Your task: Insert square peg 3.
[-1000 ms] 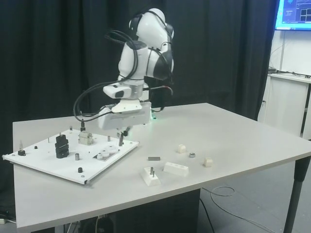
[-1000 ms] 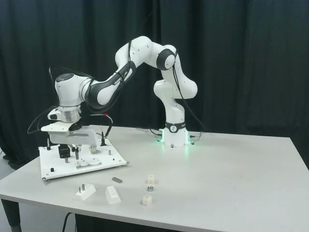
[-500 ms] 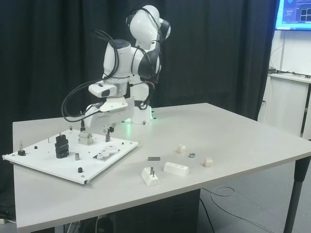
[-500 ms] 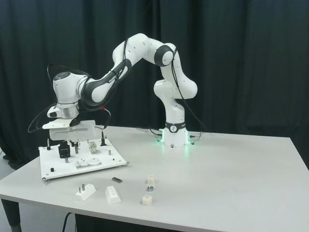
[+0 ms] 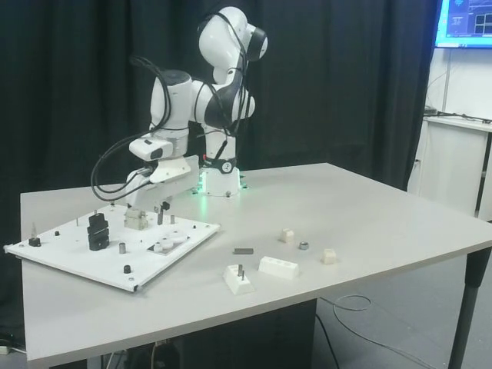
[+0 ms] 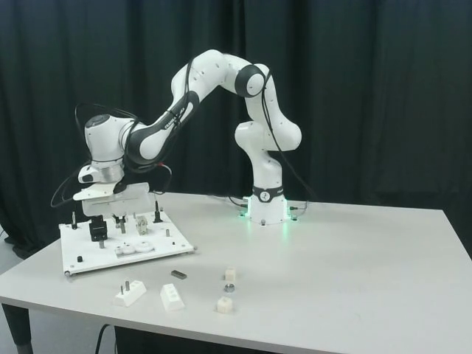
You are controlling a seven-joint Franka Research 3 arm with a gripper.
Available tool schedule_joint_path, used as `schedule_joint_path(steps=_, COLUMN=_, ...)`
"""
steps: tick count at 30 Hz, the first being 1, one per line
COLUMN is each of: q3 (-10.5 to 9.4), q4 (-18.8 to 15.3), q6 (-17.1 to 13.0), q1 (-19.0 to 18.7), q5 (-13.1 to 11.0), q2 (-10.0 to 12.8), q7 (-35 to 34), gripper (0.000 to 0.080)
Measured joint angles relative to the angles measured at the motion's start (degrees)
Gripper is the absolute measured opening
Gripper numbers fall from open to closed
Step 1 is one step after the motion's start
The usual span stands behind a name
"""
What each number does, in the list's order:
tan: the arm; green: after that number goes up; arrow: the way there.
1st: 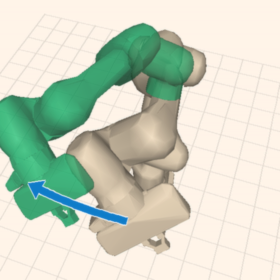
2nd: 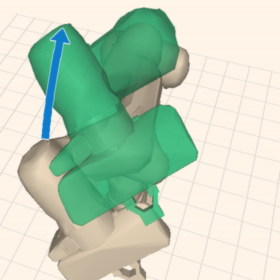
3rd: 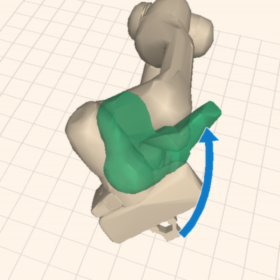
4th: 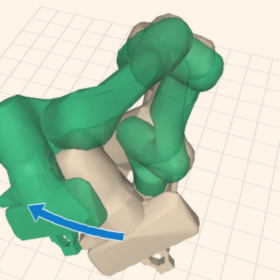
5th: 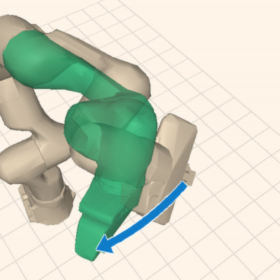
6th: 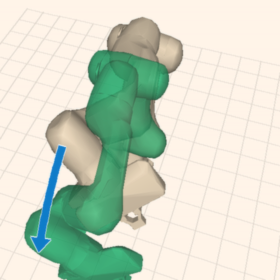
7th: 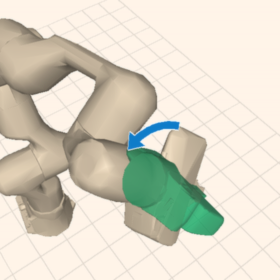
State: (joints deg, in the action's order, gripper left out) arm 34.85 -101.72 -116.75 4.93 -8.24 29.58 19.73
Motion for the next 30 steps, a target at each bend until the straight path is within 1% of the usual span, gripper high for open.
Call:
schedule_joint_path(steps=5, q3=0.70, q4=-3.79, q6=-1.62, q1=-0.01, q5=0.52, q2=-1.43, q7=1.96, gripper=0.0108)
schedule_joint_path(steps=11, q3=1.31, q4=-8.79, q6=-4.58, q1=-0.03, q5=1.06, q2=-3.65, q7=4.08, gripper=0.0108)
schedule_joint_path(steps=19, q3=1.95, q4=-15.23, q6=-8.68, q1=-0.06, q5=1.12, q2=-7.26, q7=6.79, gripper=0.0108)
schedule_joint_path(steps=25, q3=2.52, q4=-19.21, q6=-10.70, q1=-0.08, q5=1.25, q2=-10.14, q7=8.83, gripper=0.0108)
schedule_joint_path(steps=30, q3=3.00, q4=-22.05, q6=-12.20, q1=-0.08, q5=2.43, q2=-12.62, q7=10.19, gripper=0.0108)
